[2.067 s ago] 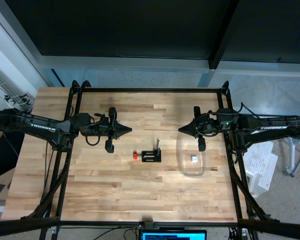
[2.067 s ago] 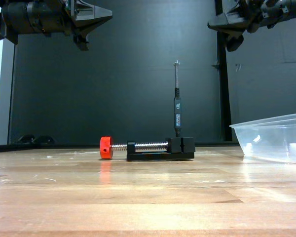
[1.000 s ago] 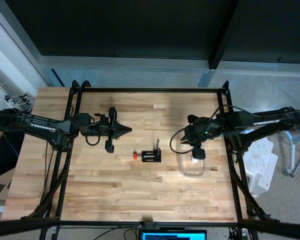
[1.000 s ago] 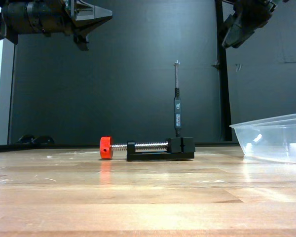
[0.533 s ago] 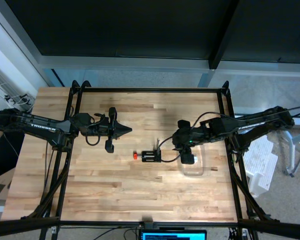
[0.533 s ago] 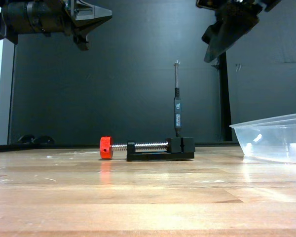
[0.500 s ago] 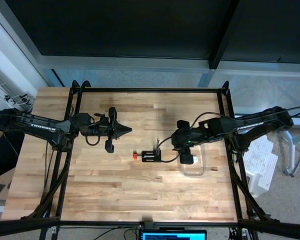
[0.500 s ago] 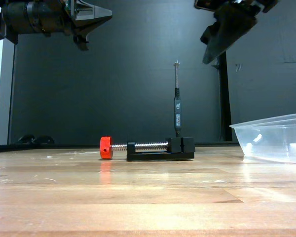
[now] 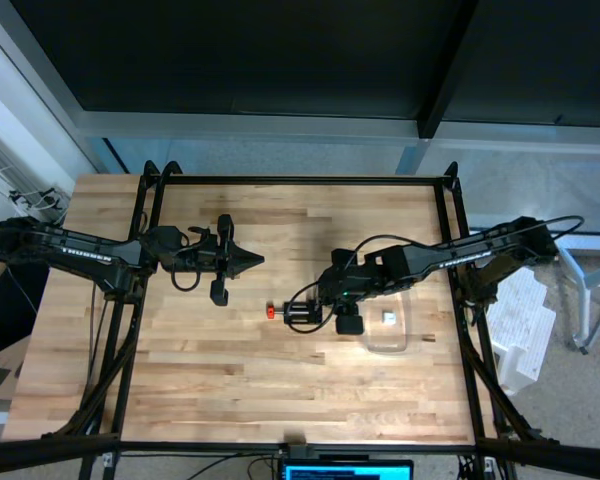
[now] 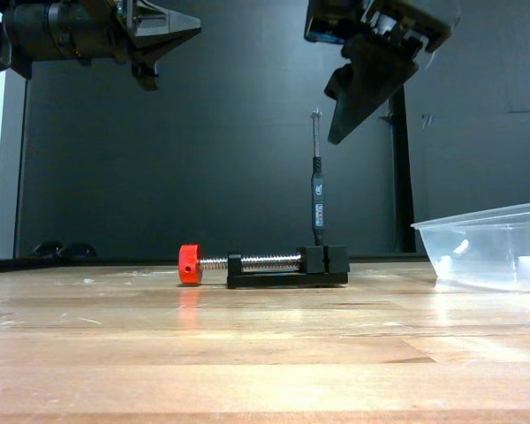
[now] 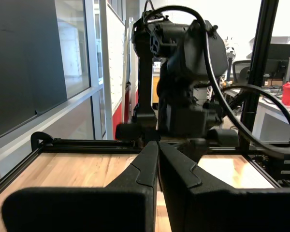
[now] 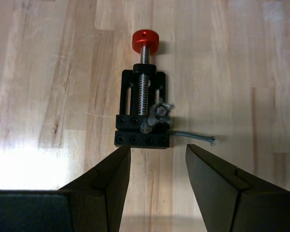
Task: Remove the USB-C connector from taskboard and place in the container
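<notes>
The taskboard (image 9: 302,313) is a small black vise with a red knob (image 9: 271,311), lying mid-table. The USB-C connector (image 10: 318,205) stands upright in the end of the vise away from the knob, a thin dark plug with a grey stem above it. In the right wrist view the taskboard (image 12: 142,121) lies just beyond my right gripper (image 12: 157,152), which is open and holds nothing. The right gripper (image 10: 336,132) hangs tilted just right of the stem's top, not touching it. The clear container (image 9: 385,347) lies right of the vise. My left gripper (image 9: 256,260) is shut, parked high at the left.
A small white cube (image 9: 388,318) lies inside the container (image 10: 490,247). Black frame rails (image 9: 300,180) border the wooden table at the back and sides. The right arm's cable loops (image 9: 365,245) above the vise area.
My right arm has swung left from above the container and come down, tilting over the vise beside the connector. Its fingers stay open. The left arm has not moved.
</notes>
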You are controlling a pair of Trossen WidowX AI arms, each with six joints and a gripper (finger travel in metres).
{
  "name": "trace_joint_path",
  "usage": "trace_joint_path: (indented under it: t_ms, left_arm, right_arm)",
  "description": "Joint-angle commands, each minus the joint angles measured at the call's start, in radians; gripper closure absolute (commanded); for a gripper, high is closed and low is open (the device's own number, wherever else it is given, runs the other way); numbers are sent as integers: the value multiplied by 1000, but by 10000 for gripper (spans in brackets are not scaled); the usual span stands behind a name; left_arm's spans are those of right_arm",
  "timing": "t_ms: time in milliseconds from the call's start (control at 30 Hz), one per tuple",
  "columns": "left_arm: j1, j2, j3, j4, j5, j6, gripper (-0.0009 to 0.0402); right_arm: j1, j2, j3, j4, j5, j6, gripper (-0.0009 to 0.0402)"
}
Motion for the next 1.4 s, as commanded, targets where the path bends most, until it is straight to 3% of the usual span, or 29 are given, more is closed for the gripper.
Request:
trace_joint_path:
  t_ms: [33, 700, 1033, 1400]
  left_arm:
    - [0, 0, 0, 0, 0, 0, 393]
    - [0, 0, 0, 0, 0, 0, 393]
    - [0, 0, 0, 0, 0, 0, 393]
    - [0, 0, 0, 0, 0, 0, 393]
  right_arm:
    - [-1, 28, 1, 27, 0, 3, 235]
    - [-2, 140, 0, 121, 0, -9, 236]
    - [-3, 131, 0, 90, 2, -8, 236]
    - [-2, 131, 0, 106, -1, -8, 278]
